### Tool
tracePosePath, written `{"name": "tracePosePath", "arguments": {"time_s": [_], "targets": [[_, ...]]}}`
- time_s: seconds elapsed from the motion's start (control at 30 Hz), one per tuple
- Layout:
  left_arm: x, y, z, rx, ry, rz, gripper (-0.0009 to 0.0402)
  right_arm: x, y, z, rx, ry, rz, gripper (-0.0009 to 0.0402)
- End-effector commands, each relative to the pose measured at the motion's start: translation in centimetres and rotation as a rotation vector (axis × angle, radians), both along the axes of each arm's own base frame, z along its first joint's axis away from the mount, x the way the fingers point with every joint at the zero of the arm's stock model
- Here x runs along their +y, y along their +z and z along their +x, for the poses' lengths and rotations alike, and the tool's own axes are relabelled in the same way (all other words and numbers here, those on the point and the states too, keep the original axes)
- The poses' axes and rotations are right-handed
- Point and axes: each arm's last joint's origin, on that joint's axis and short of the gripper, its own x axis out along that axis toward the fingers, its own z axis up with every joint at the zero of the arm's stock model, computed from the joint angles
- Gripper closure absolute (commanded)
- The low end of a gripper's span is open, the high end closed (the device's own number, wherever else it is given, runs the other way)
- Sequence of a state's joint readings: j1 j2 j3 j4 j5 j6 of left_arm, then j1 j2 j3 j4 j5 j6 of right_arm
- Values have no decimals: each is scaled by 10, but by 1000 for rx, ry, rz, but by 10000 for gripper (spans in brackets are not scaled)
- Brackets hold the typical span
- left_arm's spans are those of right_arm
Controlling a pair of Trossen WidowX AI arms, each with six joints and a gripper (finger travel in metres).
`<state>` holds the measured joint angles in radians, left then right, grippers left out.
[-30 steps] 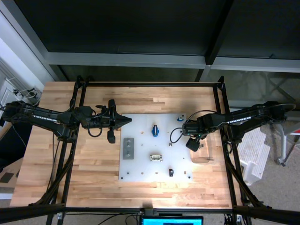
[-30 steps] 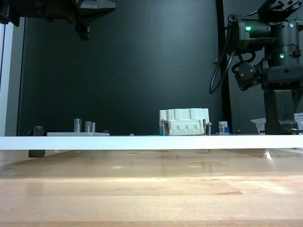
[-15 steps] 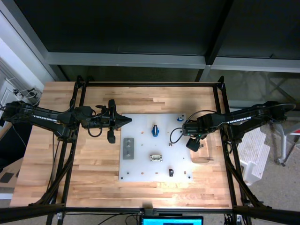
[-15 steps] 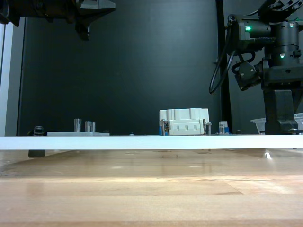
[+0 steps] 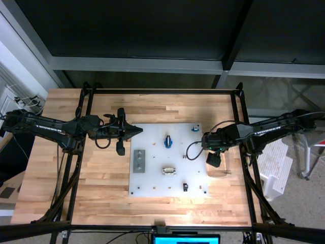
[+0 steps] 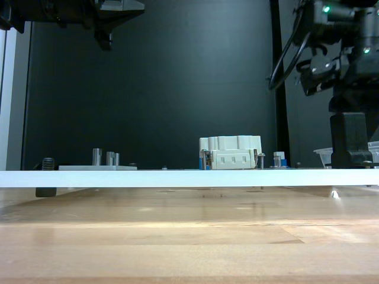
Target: Pick the 16mm bar and install on taskboard
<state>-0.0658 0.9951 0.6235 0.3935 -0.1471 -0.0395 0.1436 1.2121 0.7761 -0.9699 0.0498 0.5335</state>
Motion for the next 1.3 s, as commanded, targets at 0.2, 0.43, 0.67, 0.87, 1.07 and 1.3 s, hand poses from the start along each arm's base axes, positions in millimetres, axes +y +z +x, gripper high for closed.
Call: {"name": "tracePosePath", "arguments": {"time_s": [0.2, 0.43, 0.67, 0.87, 1.07, 1.3], "targets": [[0, 0, 0, 0, 0, 0, 393, 17, 8, -9, 32, 100, -8, 122], [0, 0, 0, 0, 0, 0, 393, 22, 15, -16, 21, 140, -7, 122], [0, 0, 0, 0, 0, 0, 393, 25, 25, -30, 6, 174, -3, 122], [0, 0, 0, 0, 0, 0, 393, 25, 31, -43, 21, 202, -7, 122], [0, 0, 0, 0, 0, 0, 393, 27, 35, -54, 33, 237, -9, 122], [0, 0, 0, 0, 0, 0, 392, 31, 37, -65, 64, 283, -19, 122]]}}
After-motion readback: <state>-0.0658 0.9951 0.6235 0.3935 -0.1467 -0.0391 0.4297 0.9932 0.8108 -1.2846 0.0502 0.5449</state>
